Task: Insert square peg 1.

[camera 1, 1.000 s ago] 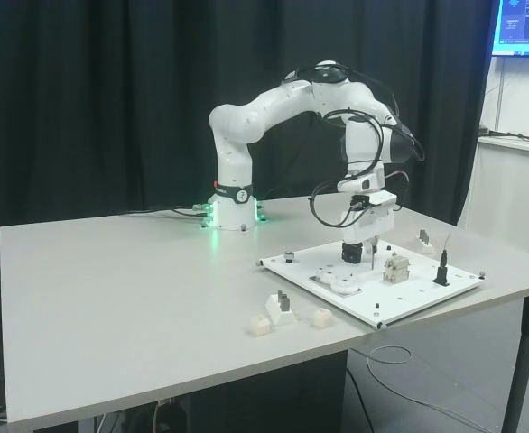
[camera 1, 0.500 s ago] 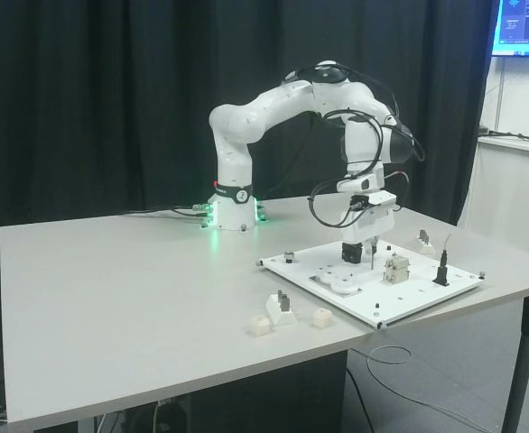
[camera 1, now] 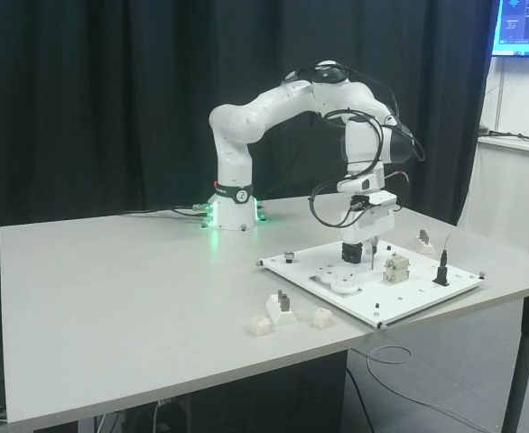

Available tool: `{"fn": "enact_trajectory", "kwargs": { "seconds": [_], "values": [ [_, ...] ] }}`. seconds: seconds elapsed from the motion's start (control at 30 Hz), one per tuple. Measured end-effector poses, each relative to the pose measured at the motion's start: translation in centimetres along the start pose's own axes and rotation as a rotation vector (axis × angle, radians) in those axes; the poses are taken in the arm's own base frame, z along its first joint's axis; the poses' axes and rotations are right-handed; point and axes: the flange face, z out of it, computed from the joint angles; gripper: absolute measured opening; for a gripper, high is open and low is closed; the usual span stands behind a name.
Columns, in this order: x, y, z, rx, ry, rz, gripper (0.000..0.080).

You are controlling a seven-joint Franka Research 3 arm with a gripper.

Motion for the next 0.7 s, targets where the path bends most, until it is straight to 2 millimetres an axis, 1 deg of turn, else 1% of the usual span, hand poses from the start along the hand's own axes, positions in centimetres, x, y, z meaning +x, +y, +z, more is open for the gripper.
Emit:
{"fn": "enact_trajectory", "kwargs": {
  "seconds": [0.2,0.7],
  "values": [
    [0.00,-0.04,0.01,0.000,0.000,-0.030,0.0028],
    [-0.01,-0.06,0.02,0.000,-0.001,-0.193,0.0028]
  ]
}}
